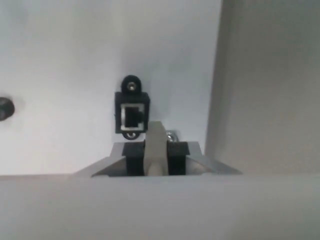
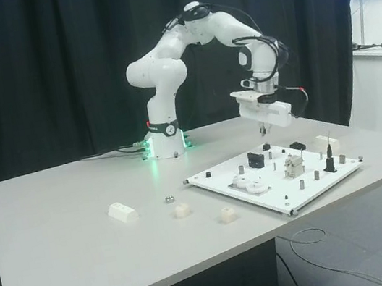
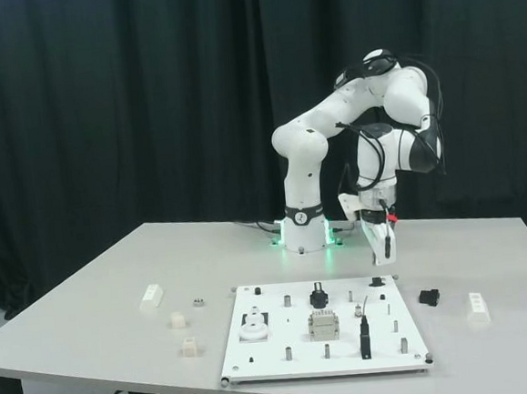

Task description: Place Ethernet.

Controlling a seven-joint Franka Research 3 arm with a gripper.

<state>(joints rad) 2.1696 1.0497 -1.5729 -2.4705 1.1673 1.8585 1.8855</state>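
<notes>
In the wrist view my gripper [image 1: 156,159] is shut on a pale Ethernet plug [image 1: 155,140], held upright between the black finger pads [image 1: 133,159]. Just beyond the plug's tip a black Ethernet socket [image 1: 132,113] is screwed onto the white board [image 1: 65,75], its opening facing the camera. From the first room view the gripper [image 2: 266,129] hangs a little above that socket [image 2: 266,147] at the board's far edge. The second room view shows the gripper [image 3: 379,257] close over the socket [image 3: 377,282].
The board [image 3: 285,355] carries white gears [image 3: 253,326], a grey block [image 3: 323,325], a tall black part [image 3: 366,339] and several pegs. Off the board lie a black part [image 3: 427,296], a white block [image 3: 477,304] and white pieces [image 3: 151,297] at the left.
</notes>
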